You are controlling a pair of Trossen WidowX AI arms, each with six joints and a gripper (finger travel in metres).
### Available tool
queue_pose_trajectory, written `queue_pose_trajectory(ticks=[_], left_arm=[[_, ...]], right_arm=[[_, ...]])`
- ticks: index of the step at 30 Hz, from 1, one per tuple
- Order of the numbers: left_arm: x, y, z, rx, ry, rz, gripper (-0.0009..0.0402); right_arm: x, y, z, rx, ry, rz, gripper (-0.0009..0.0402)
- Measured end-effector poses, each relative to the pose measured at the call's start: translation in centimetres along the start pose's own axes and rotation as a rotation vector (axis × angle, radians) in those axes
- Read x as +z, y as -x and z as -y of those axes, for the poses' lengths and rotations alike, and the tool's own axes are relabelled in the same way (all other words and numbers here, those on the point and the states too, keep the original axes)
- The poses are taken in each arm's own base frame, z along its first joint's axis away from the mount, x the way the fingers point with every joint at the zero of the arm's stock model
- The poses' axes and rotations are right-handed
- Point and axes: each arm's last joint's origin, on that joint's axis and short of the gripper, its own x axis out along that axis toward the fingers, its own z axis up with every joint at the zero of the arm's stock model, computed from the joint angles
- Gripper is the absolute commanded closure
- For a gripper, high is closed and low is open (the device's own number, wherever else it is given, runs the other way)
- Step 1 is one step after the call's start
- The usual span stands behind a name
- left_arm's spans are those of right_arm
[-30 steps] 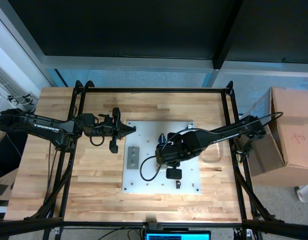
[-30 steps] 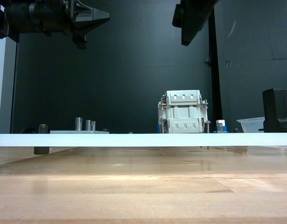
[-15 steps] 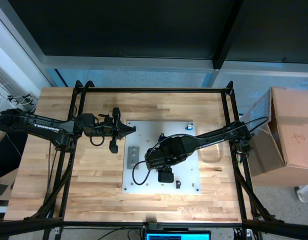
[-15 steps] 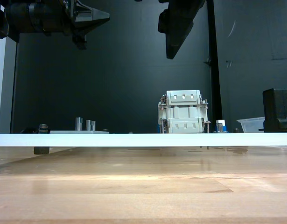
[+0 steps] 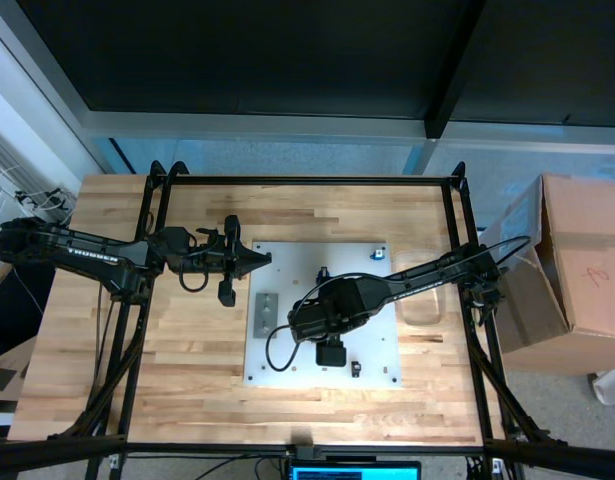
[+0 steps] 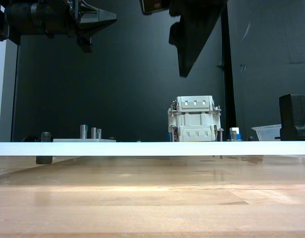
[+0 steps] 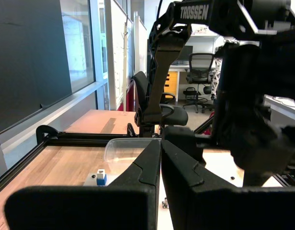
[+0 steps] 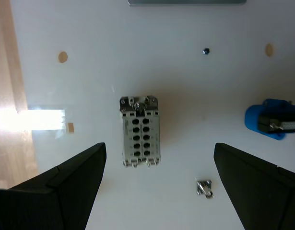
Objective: Remove the HAN10E connector from the taskboard and place in the container
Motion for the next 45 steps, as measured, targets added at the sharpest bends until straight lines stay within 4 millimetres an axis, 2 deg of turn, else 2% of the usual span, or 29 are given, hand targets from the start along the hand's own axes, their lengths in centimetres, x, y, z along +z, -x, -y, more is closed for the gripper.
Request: queue_pose_trajectory(ticks=[20, 24, 32, 45], left_arm=[[0.0, 0.0, 0.0, 0.0, 0.0, 0.0, 0.0393], [0.0, 0.0, 0.0, 0.0, 0.0, 0.001, 0.0393], [0.0, 0.0, 0.0, 0.0, 0.0, 0.0, 0.0393], [0.0, 0.0, 0.0, 0.0, 0.0, 0.0, 0.0393]], right_arm=[[-1.2, -4.8, -0.7, 0.001, 0.019, -0.006, 0.0081], [-1.3, -5.3, -0.7, 0.004, 0.012, 0.005, 0.0095], [-1.3, -5.4, -0.7, 0.004, 0.009, 0.005, 0.0161], [-1.3, -5.3, -0.9, 0.012, 0.011, 0.005, 0.0315]])
